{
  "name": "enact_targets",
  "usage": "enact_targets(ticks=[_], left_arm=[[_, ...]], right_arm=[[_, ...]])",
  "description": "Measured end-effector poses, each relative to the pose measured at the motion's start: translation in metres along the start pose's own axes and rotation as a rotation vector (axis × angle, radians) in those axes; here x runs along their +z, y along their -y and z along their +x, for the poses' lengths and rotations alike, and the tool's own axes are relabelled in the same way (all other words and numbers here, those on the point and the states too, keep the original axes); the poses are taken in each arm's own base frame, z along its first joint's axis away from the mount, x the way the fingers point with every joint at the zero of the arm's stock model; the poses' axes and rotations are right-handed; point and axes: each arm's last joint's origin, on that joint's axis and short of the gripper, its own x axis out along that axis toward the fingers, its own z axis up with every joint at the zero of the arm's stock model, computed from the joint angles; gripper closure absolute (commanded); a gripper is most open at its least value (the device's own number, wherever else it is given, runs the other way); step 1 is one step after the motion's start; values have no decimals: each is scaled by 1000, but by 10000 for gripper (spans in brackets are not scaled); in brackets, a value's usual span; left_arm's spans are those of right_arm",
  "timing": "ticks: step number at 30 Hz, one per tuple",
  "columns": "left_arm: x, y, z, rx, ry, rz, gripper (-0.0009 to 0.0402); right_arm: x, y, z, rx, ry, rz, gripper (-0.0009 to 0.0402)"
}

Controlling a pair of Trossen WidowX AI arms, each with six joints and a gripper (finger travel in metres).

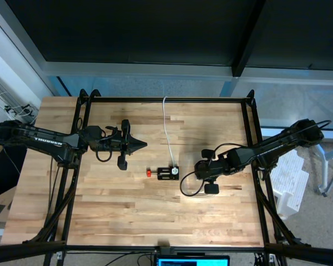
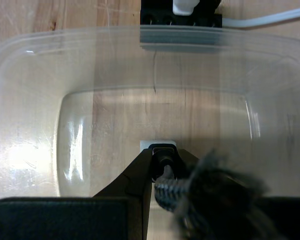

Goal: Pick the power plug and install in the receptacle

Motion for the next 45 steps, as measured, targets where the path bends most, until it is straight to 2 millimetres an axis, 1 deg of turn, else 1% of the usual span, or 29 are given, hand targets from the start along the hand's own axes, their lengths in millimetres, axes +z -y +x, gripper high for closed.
enact_targets(ticks=[4,14,18,23,27,35,45], left_arm=[[0,0,0,0,0,0,393],[0,0,0,0,0,0,393],[0,0,0,0,0,0,393],[0,0,0,0,0,0,393],[0,0,0,0,0,0,393],[0,0,0,0,0,0,393],[0,0,0,0,0,0,393]], right_arm=[[5,0,-10,2,7,-2,393],[25,3,-47,0,20,-21,393],[27,4,-54,-4,22,-23,393],[27,5,-54,-25,27,-22,393],[32,6,-52,-45,66,-15,393],[56,4,-41,-51,80,-24,393],[82,1,-22,-59,85,-42,393]])
